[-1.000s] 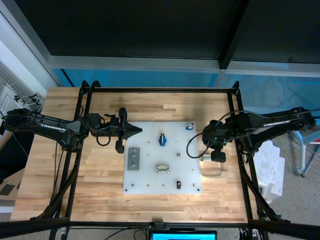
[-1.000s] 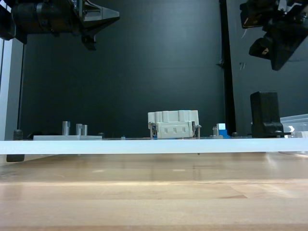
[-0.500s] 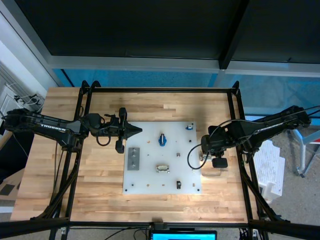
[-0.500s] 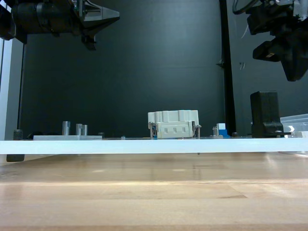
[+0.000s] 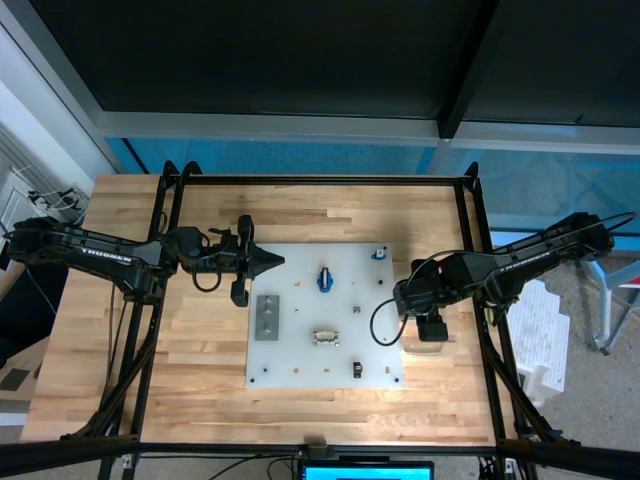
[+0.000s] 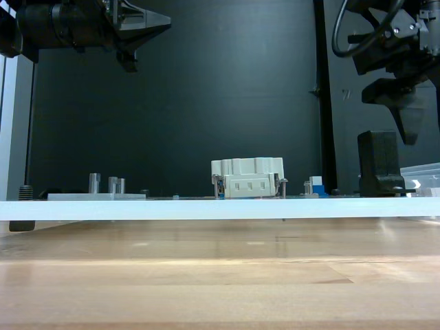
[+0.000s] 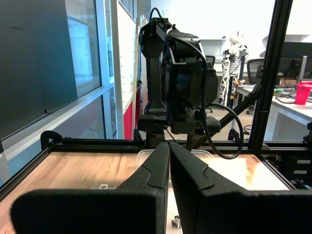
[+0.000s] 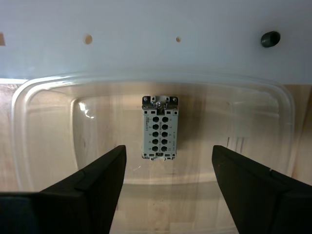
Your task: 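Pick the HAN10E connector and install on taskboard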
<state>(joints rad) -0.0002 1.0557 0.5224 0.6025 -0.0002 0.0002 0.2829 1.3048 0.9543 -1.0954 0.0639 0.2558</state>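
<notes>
HAN10E connector (image 8: 158, 127): pale grey, two columns of dark holes, metallic ends
taskboard (image 5: 300, 362): white, dotted with small holes
knob (image 5: 324, 279) on taskboard: blue
block (image 5: 267, 317) on taskboard: grey metal
tray (image 8: 48, 146) beside taskboard: clear
bench (image 5: 180, 400): pale wood strips
left pincer (image 5: 278, 260), over taskboard's left edge: black
right pincer (image 8: 168, 148), beyond taskboard's right edge: black

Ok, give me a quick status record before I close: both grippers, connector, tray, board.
right gripper: open, above the clear tray, connector lined up between its fingers, not touching
HAN10E connector: lying flat in the tray, contact face towards the wrist camera, unheld
tray: on the table against the taskboard, right edge
left gripper: shut, empty, raised over the board's far-left corner
on board: beige housing near the centre
</notes>
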